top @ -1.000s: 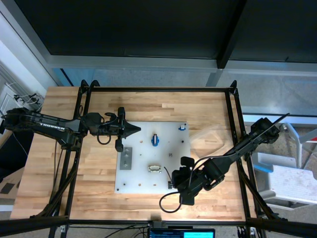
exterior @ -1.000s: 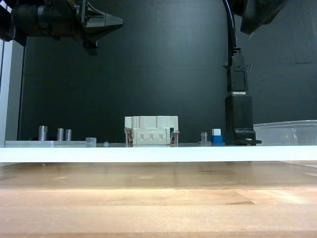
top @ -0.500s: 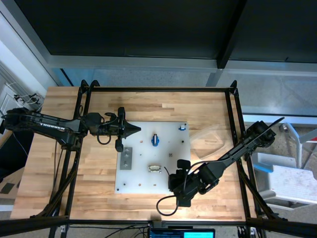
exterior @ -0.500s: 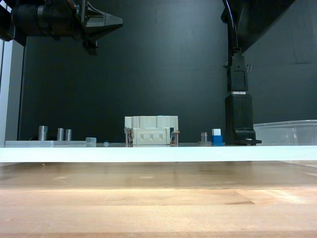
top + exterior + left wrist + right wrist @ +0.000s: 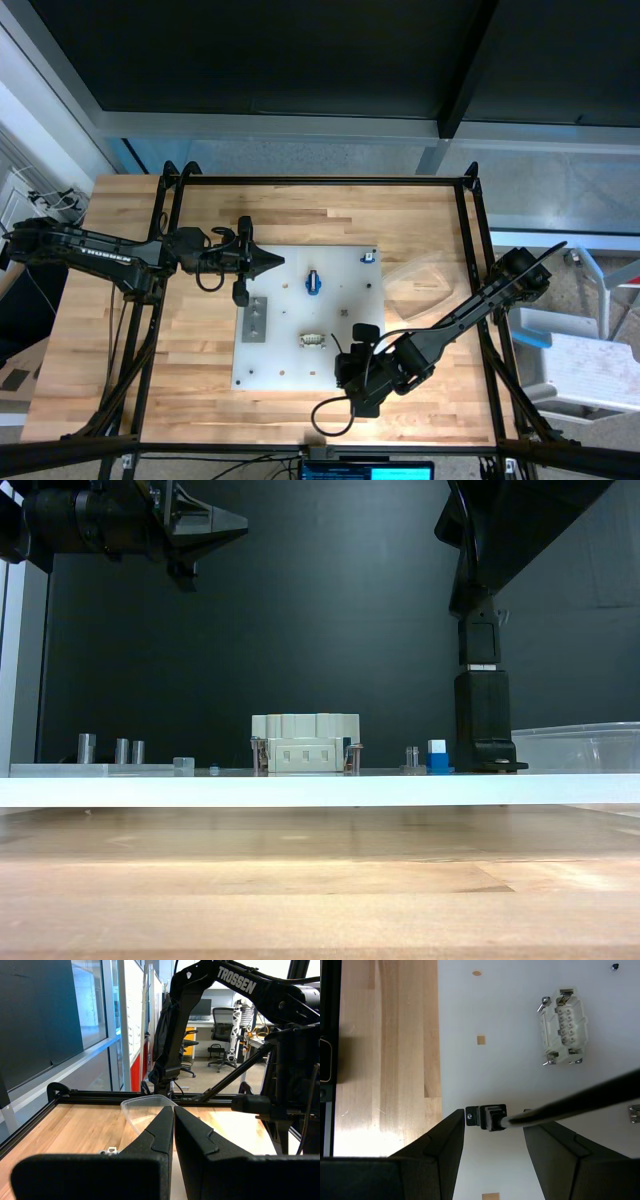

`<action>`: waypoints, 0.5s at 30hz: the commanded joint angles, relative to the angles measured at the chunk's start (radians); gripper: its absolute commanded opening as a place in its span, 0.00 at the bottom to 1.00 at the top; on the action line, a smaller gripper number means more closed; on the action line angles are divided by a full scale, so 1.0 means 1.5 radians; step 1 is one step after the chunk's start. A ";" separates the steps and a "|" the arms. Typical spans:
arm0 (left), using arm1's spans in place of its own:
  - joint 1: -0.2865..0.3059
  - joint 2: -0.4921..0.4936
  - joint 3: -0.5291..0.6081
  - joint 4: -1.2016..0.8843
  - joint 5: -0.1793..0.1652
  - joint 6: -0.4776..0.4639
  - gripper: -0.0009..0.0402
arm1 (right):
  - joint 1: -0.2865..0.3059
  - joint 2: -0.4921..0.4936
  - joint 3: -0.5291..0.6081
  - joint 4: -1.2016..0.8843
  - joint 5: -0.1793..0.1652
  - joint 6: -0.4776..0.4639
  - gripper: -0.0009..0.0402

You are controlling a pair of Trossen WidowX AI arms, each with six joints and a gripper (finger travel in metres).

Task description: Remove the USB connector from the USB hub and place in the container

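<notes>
High view shows you the left gripper hanging over the far left corner of the white board. Its fingers are pressed together and it is well apart from every part on the board. Toward the middle, the grey metal bar and the beige ribbed connector leave a bare, smooth surface between them and the near edge.

Close to that near edge, right of centre, the USB hub stands as a matte black block. The USB connector is seated upright in it, with a pale band at the joint.

The right gripper sits directly over them and hides both from above. From the right wrist camera, its dark fingers are spread apart, one on each side of the plug, with white board visible in both gaps. At table height the gripper's bulk merges with the plug's top, so you cannot tell whether they touch.

The container, translucent with rounded corners, rests on the wooden table just off the board's right edge.
</notes>
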 commanded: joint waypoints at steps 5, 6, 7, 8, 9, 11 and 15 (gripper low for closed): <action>0.000 0.000 0.000 0.000 0.000 0.000 0.02 | -0.006 0.000 -0.024 0.029 -0.002 -0.003 0.41; 0.000 0.000 0.000 0.000 0.000 0.000 0.02 | -0.006 0.000 -0.027 0.031 -0.002 -0.003 0.41; 0.000 0.000 0.000 0.000 0.000 0.000 0.02 | -0.006 0.000 -0.029 0.031 -0.002 -0.003 0.41; 0.000 0.000 0.000 0.000 0.000 0.000 0.02 | -0.006 0.000 -0.030 0.031 -0.002 -0.003 0.41; 0.000 0.000 0.000 0.000 0.000 0.000 0.02 | -0.006 0.000 -0.031 0.031 -0.002 -0.003 0.40; 0.000 0.000 0.000 0.000 0.000 0.000 0.02 | -0.007 0.000 -0.032 0.031 -0.002 -0.003 0.39; 0.000 0.000 0.000 0.000 0.000 0.000 0.02 | -0.008 0.000 -0.034 0.031 -0.002 -0.008 0.34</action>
